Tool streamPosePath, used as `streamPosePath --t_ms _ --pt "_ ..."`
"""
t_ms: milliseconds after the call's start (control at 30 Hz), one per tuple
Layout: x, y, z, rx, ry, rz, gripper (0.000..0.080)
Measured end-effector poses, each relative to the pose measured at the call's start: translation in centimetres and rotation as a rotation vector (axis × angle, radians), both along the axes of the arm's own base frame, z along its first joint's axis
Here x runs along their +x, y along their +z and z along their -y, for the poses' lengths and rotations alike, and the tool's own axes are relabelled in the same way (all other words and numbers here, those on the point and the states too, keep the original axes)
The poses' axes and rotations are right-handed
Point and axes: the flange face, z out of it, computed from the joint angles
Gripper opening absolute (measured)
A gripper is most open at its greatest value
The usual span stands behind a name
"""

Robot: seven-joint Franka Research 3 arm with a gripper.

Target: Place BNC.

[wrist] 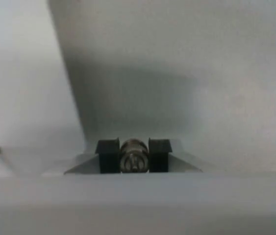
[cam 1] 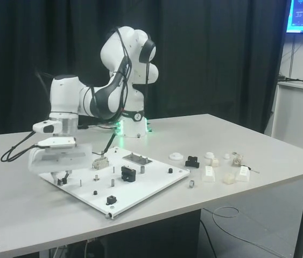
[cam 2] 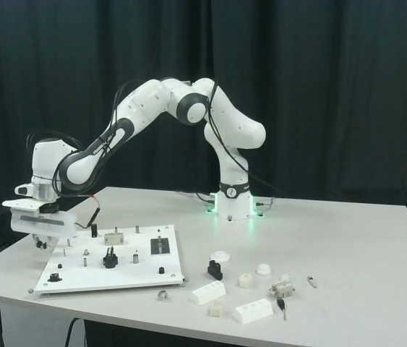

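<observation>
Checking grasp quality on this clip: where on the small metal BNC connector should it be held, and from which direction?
Grip the metal cylindrical BNC connector across its round barrel, coming along its axis with one flat finger on each side. The wrist view shows the hand shut on it that way: black fingertips flank the barrel, and its end faces the camera.

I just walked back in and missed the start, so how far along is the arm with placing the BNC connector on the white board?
Picking up looks done: in the wrist view the tool is shut on the BNC connector. In hand: the arm holds it low over the far corner of the white board, away from the loose parts on the grey table. Left: seating the connector and letting go; whether it touches the board yet is hidden.
</observation>
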Motion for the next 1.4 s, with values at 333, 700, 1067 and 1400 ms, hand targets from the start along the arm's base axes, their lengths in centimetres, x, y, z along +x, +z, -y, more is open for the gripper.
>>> streamPosePath --t_ms 333,700,1067,1400 --pt "0.4 -1.1 1.6 0.039 -0.123 0.023 0.0121" --pt "0.6 -1.8 2.4 0.063 -0.196 0.037 0.0121" --pt "0.8 -2.9 2.7 0.064 -0.201 0.028 0.0121" --pt "1.2 -3.8 2.8 0.061 -0.192 0.020 0.0121"
